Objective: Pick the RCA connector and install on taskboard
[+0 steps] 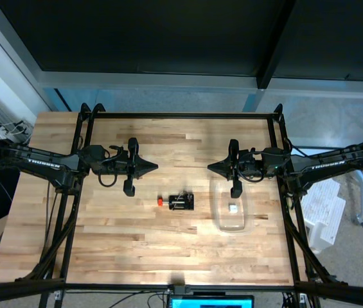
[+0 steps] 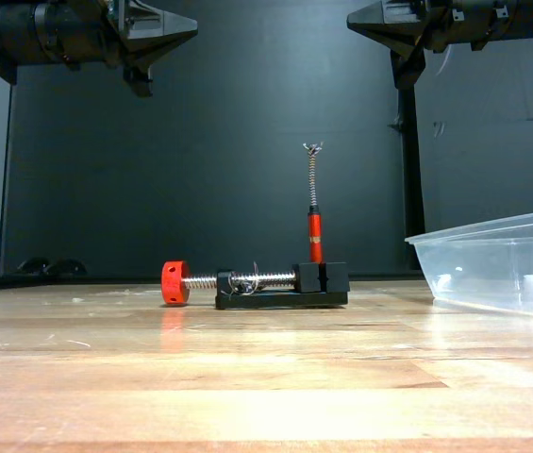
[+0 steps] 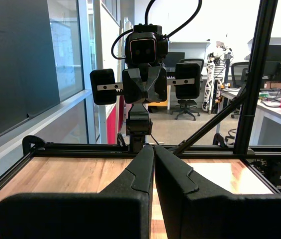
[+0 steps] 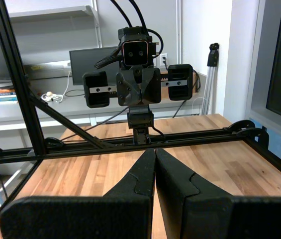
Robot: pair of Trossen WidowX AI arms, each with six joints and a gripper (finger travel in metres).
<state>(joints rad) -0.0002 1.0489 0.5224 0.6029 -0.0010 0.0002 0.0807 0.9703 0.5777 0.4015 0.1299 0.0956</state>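
left gripper (image 1: 156,167): hangs high over the left half of the table (image 1: 136,247), pointing in toward the middle. Its fingers (image 3: 136,174) are pressed together with nothing between them.
right gripper (image 1: 209,168): hangs high over the right half, facing the left one tip to tip, with a clear gap between the two. Its fingers (image 4: 139,177) are likewise pressed together and hold nothing.
taskboard (image 1: 182,203): lies flat on the wood near the table's centre, nearer the near edge than either gripper and well below both.
taskboard's look: a small black block. A red knob (image 2: 174,282) sits at its left end on a silvery threaded rod (image 2: 271,279) that runs into the block.
spring post (image 2: 313,184): a thin upright with a red sleeve and a silvery coil on top, standing over the block's right end in the low view.
tray (image 1: 220,221): clear plastic, on the table just right of the taskboard and not touching it.
white bit (image 1: 232,208): a small square lying inside the tray.
RCA connector: too small to pick out in any view, so I cannot tell where it lies.
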